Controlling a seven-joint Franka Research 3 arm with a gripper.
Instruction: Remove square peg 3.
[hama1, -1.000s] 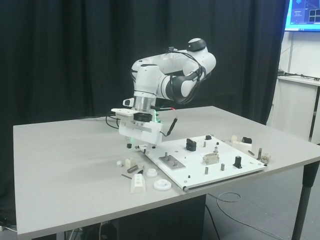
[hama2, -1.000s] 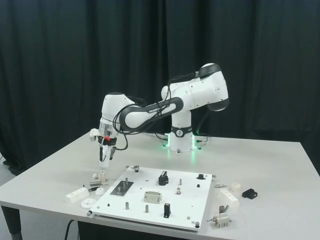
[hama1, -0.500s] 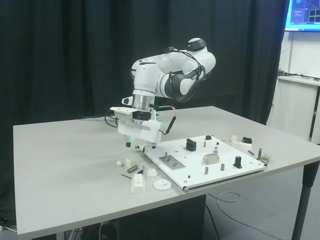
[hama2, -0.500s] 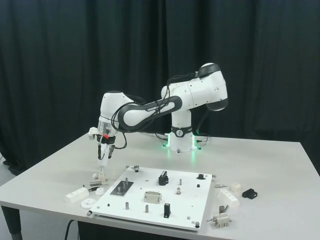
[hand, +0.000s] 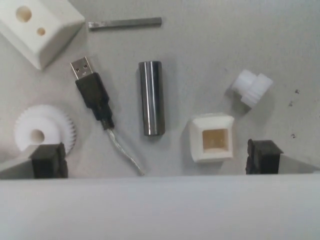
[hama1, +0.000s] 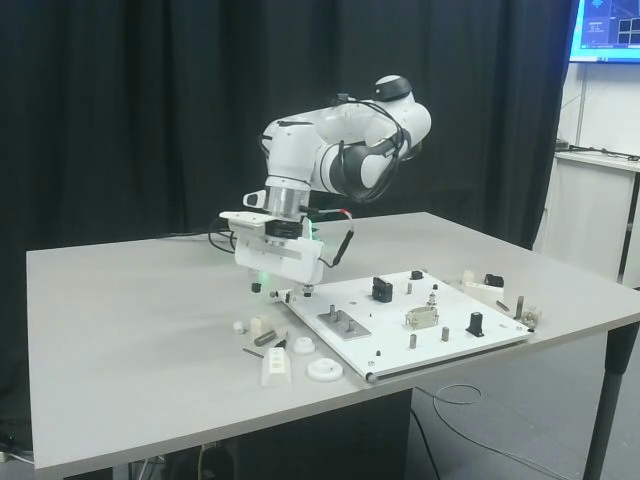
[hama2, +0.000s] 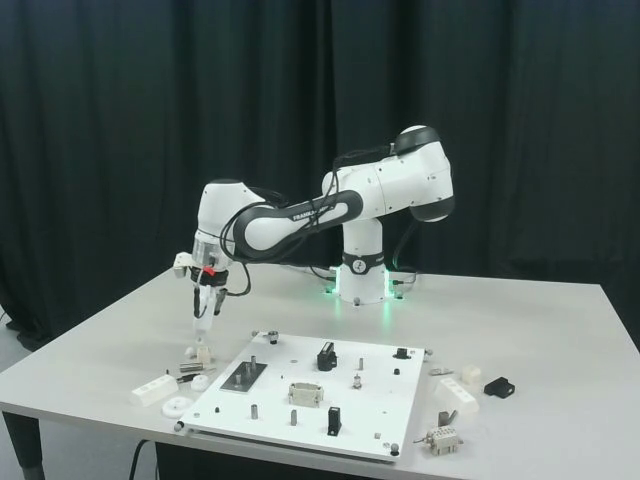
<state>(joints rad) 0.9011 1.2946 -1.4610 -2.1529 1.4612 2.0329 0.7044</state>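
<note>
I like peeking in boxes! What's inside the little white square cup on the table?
Nothing shows inside the little white square cup. From the wrist view its square hollow looks bare down to a flat bottom. It sits on the grey table; whatever is under it is hidden.

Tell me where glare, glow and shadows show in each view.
Wrist view: a bright streak of glare runs along the metal pin, and the small white cog throws a soft shadow. First room view: a lit screen glares at top right. Second room view: green glow at the arm's base.
</note>
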